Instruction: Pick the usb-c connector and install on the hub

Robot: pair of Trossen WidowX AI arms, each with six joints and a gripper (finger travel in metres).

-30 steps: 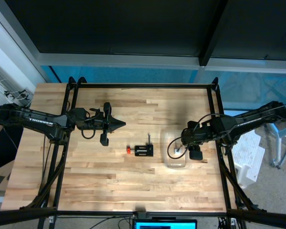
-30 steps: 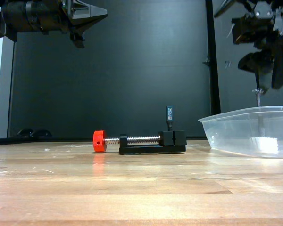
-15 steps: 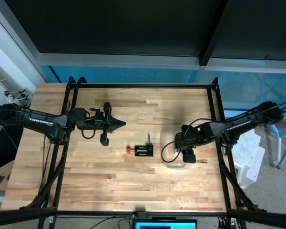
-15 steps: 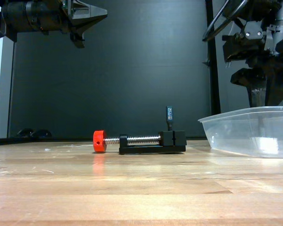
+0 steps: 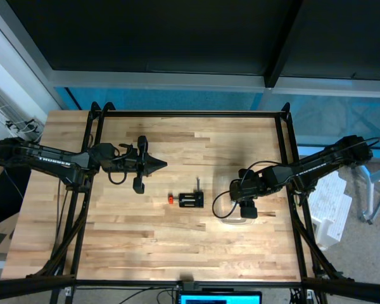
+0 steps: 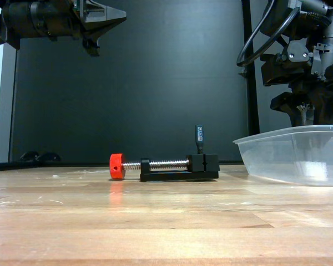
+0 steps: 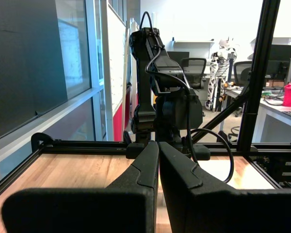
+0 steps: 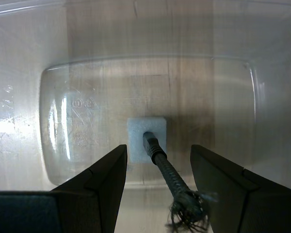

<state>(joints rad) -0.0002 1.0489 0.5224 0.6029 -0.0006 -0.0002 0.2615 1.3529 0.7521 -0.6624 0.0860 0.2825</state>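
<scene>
Over the clear tub (image 6: pixel 277 158), at three o'clock from the vise (image 6: pixel 177 169), the right hand (image 8: pixel 157 148) hung with its fingers (image 8: pixel 102 177) spread, one on either side of the usb-c connector (image 8: pixel 150 144) and apart from it. The connector stood plug-down in a white foam block (image 8: pixel 136 128) on the tub's floor, its braided, frayed cable rising between the fingers; it was free, not held. At ten o'clock from the vise the left hand (image 7: pixel 158 145) hovered high above the counter (image 5: pixel 145 240), clenched on nothing. The hub (image 6: pixel 199 136) stood upright in the vise, whose red knob (image 6: pixel 116 165) pointed to nine o'clock. I judged the step to be the pick, the grasp not yet made. The next move called for closing on the connector just above the foam, then lifting straight up so the block stays behind, before carrying it toward nine o'clock and the hub.
</scene>
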